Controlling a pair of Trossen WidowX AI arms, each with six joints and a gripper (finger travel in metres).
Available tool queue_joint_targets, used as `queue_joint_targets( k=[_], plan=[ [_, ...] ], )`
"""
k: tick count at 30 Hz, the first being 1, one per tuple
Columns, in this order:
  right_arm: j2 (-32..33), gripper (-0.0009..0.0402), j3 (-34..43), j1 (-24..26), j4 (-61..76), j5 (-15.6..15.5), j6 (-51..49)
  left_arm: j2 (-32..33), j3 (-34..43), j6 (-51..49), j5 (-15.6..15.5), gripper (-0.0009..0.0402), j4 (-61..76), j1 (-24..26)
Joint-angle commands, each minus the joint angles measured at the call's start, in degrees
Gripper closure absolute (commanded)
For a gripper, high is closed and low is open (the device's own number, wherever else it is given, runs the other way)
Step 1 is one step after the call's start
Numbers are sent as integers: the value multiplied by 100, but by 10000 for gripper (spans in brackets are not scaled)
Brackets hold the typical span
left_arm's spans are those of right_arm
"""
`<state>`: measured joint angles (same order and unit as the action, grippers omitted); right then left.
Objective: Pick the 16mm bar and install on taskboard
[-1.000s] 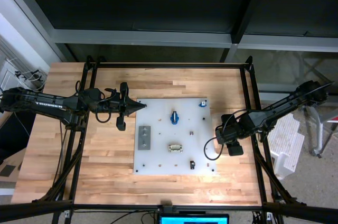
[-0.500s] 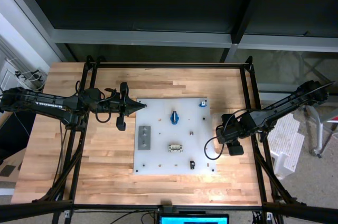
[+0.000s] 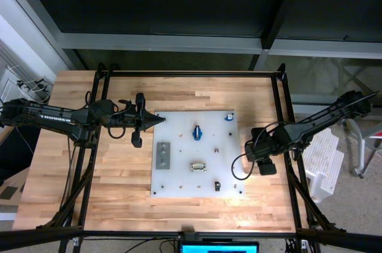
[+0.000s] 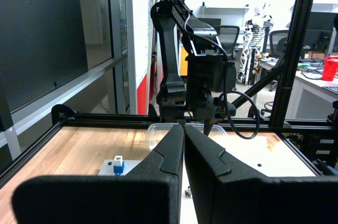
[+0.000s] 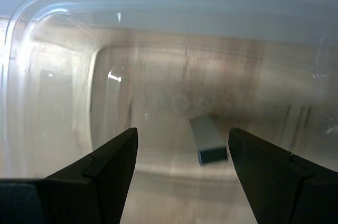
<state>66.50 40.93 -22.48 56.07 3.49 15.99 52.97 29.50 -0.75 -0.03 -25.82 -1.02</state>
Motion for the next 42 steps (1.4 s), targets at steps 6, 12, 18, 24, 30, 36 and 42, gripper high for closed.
queue_joint_targets(
  k=[6, 12, 18, 24, 30, 36, 42],
  plan=[
    [-363, 153, 166, 0, 540, 9, 9, 0, 0, 0, 2, 393, -2, 0],
    [-544, 153, 354, -2, 951, 15, 28, 0, 0, 0, 0, 393, -2, -2],
    [-728, 153, 520, -2, 1410, 155, 28, 0, 0, 0, 0, 393, -4, 0],
    [-835, 153, 560, -4, 1506, 155, 24, 0, 0, 0, 0, 393, -2, 0],
    [-835, 153, 560, -4, 1504, 168, -13, 0, 0, 0, 0, 393, -2, 0],
    [-785, 153, 557, -2, 1467, 170, -459, 0, 0, 0, 0, 393, -2, 0],
    [-704, 153, 525, -2, 1200, 168, -656, 0, 0, 0, 0, 393, -2, 0]
  ],
)
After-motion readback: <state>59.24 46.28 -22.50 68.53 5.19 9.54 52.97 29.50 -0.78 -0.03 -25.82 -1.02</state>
